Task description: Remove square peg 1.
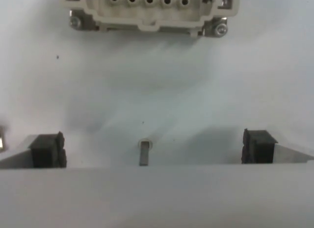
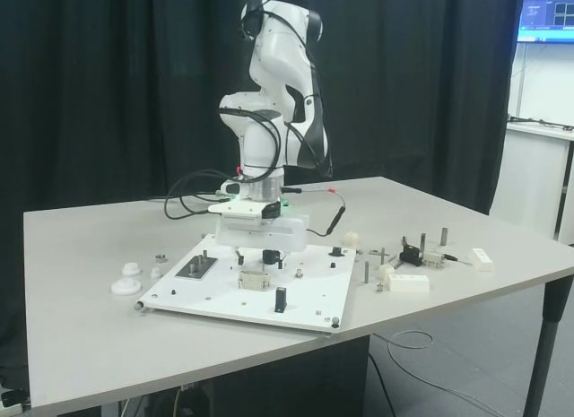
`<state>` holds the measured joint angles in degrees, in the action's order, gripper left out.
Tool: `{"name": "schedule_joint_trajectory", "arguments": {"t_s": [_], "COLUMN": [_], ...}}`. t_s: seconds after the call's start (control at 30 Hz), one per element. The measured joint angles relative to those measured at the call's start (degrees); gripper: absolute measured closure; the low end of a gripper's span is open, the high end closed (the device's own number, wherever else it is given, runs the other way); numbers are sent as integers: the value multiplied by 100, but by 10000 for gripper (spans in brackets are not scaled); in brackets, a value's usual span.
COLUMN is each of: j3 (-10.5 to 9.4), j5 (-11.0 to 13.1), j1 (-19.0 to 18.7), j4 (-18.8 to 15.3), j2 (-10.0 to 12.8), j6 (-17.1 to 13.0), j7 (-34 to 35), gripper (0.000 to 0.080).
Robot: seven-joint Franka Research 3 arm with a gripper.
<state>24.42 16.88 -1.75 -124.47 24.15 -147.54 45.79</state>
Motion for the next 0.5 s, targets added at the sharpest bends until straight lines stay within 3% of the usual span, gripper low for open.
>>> {"name": "schedule_joint_trajectory", "arguments": {"t_s": [0.5], "j3": [4], "j5": [0], "j1": [-1], "j4": [29], "j2": [11], "j6": [185], "j7": [0], "gripper": [3]}}
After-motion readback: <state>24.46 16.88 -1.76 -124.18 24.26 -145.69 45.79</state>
